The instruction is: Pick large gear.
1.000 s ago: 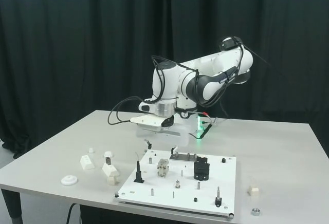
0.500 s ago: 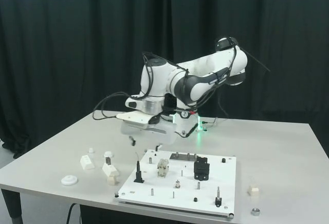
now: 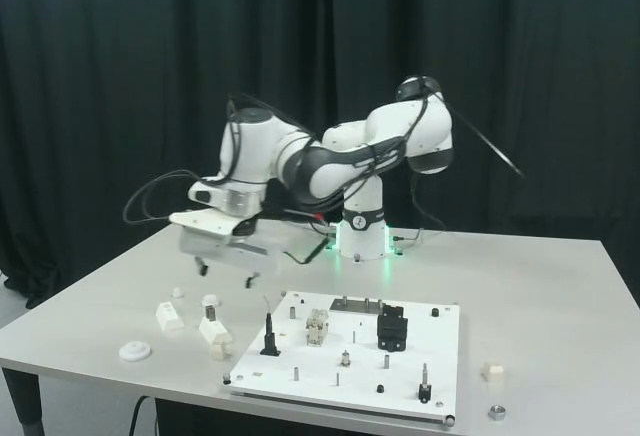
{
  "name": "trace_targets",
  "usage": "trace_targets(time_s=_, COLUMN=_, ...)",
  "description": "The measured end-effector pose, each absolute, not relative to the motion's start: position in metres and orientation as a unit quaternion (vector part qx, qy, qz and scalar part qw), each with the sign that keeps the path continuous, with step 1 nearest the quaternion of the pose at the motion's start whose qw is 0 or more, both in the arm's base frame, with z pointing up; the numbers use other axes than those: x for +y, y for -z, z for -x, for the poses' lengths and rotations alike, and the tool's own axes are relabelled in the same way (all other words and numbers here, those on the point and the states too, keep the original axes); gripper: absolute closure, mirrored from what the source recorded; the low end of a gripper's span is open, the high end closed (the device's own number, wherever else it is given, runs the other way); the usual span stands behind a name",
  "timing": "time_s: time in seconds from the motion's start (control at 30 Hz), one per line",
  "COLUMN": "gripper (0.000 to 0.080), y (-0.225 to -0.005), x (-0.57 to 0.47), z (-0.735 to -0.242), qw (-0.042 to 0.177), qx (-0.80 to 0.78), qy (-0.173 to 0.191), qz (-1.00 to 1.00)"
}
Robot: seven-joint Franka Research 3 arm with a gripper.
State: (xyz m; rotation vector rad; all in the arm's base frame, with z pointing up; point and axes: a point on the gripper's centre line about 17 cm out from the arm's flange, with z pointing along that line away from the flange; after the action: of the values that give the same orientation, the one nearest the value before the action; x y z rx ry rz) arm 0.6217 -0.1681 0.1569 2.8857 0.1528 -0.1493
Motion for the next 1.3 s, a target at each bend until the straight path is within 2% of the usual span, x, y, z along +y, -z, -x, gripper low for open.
trace_targets(time_s=0.27, gripper=0.0003, y=-0.150, x=-0.215, z=-0.636, qw=0.125, qx=0.061, qy=0.058, qz=-0.989)
trace_targets(time_s=0.57, gripper=0.0003, y=-0.127, x=-0.263, z=-0.647, qw=0.118, qx=0.067, qy=0.066, qz=-0.988)
trace_targets(time_s=0.97, gripper=0.0003, y=-0.087, x=-0.305, z=-0.654, qw=0.092, qx=0.071, qy=0.069, qz=-0.991)
trace_targets(time_s=1.3, gripper=0.0003, y=-0.061, x=-0.326, z=-0.655, qw=0.070, qx=0.077, qy=0.074, qz=-0.992)
